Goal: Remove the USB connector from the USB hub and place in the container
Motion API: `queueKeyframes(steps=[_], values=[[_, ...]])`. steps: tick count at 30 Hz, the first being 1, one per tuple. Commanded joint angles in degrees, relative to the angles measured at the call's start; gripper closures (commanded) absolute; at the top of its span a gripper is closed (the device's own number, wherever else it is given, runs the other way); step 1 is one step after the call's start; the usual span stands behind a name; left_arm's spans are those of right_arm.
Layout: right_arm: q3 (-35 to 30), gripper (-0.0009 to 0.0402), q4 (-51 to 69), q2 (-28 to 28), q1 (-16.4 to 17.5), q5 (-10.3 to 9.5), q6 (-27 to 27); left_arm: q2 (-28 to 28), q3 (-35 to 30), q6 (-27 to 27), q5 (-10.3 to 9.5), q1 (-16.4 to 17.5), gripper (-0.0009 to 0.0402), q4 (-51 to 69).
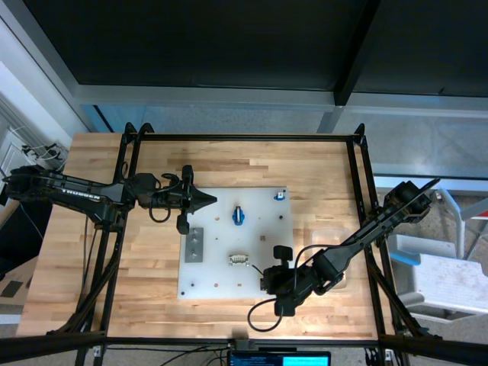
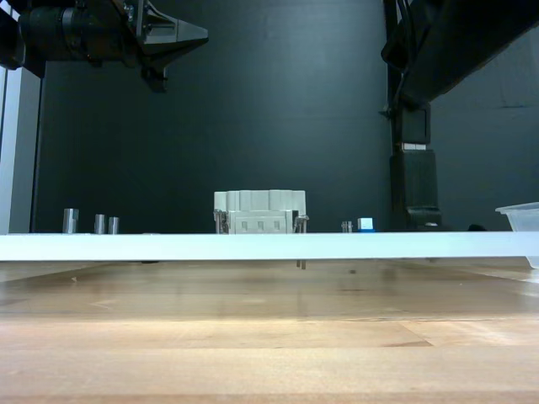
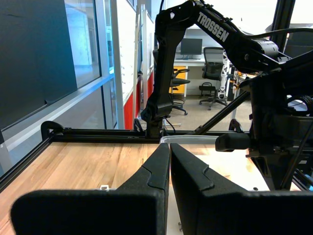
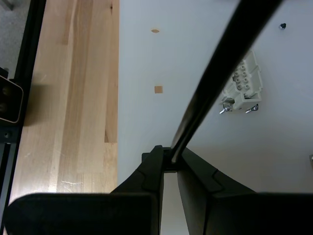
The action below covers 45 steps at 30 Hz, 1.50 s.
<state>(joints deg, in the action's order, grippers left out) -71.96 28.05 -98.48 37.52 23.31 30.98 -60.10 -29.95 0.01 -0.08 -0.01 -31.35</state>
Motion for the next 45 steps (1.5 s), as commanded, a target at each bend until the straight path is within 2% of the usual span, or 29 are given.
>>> queueKeyframes(steps=[1,5,9,14,18,24,28,30,45], values=[[-0.1,0.0393,-0.1,0.1,0.2,0.37,-0.2,0.0,0.0,0.0,0.02,0.0,0.0392,0.0],[-0.3,0.0393,1.1,0.1,0.1,-2.43,-0.2,0.0,0.0,0.0,0.02,0.0,0.0392,0.0],[-0.6,0.0393,2.3,0.1,-0.1,-2.64,-0.4,0.0,0.0,0.0,0.02,0.0,0.0392,0.0],[-1.4,0.0393,3.4,-0.8,-0.9,-5.6,-1.1,0.0,0.0,0.0,0.02,0.0,0.0392,0.0],[-5.3,0.0393,7.6,-2.7,-1.4,-6.01,-3.5,0.0,0.0,0.0,0.02,0.0,0.0392,0.0],[-9.5,0.0393,13.8,-3.0,-1.4,-6.49,-3.9,0.0,0.0,0.0,0.02,0.0,0.0392,0.0],[-9.6,0.0393,14.5,-1.2,-1.4,-7.13,-2.8,0.0,0.0,0.0,0.02,0.0,0.0392,0.0],[-9.6,0.0393,15.1,-0.2,-1.2,-8.41,-2.4,0.0,0.0,0.0,0.02,0.0,0.0392,0.0],[-4.3,0.0393,19.5,9.3,0.3,-8.39,1.8,0.0,0.0,0.0,0.02,0.0,0.0392,0.0]])
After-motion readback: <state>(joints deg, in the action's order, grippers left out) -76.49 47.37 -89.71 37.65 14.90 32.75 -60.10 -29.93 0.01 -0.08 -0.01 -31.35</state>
